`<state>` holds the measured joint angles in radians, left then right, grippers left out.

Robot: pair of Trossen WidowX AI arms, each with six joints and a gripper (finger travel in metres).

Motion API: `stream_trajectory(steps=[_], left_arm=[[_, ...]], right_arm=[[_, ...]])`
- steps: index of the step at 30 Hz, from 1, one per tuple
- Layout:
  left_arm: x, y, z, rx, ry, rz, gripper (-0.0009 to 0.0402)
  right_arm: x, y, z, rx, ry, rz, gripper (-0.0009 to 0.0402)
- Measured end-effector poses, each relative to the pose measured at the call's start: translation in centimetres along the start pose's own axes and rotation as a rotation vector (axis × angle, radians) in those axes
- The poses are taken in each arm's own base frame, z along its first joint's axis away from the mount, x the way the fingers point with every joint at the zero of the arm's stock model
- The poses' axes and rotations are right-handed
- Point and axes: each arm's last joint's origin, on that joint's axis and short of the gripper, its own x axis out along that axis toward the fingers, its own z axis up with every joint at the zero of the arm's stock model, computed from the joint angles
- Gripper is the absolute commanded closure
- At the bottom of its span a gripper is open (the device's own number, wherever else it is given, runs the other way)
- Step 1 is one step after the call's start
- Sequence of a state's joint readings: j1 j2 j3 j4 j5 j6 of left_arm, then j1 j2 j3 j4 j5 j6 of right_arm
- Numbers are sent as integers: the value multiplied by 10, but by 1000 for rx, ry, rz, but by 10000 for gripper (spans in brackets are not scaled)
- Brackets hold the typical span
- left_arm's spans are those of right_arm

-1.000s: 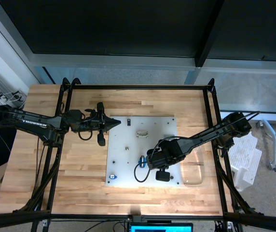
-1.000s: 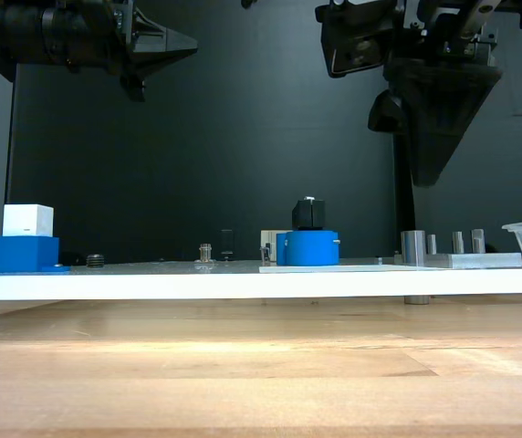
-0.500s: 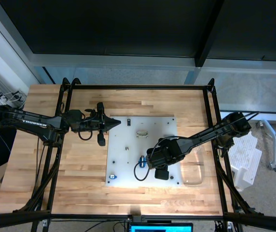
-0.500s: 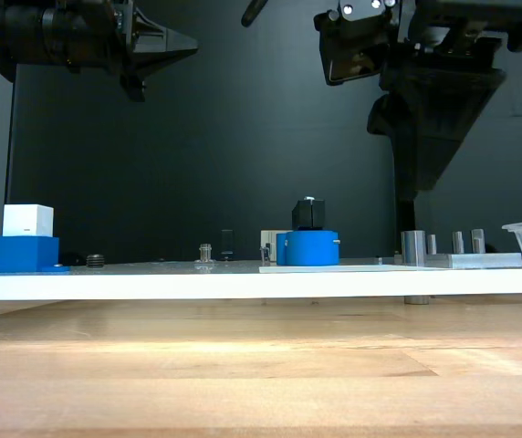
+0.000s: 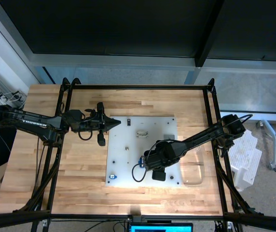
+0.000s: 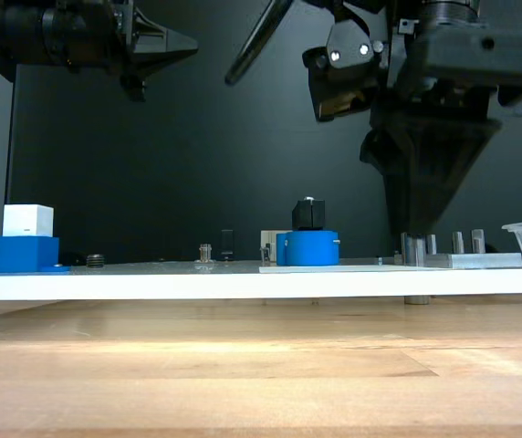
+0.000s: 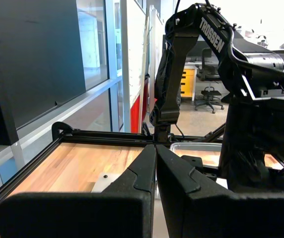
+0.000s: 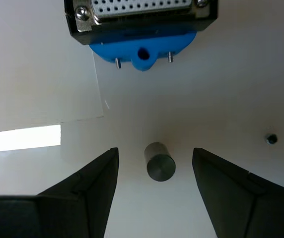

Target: Remove the 16mm cylinder and place in the container

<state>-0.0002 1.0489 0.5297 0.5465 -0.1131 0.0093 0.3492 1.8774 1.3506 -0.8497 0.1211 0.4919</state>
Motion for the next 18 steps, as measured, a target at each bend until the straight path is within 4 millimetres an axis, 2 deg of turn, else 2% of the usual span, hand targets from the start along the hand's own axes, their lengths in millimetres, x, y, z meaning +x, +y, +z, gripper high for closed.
stream_trajectory(steps=[18], left_arm=[[0,0,0,0,-1,0,393]], right_arm=[[8,-1,-3,-27,27,-1,295]])
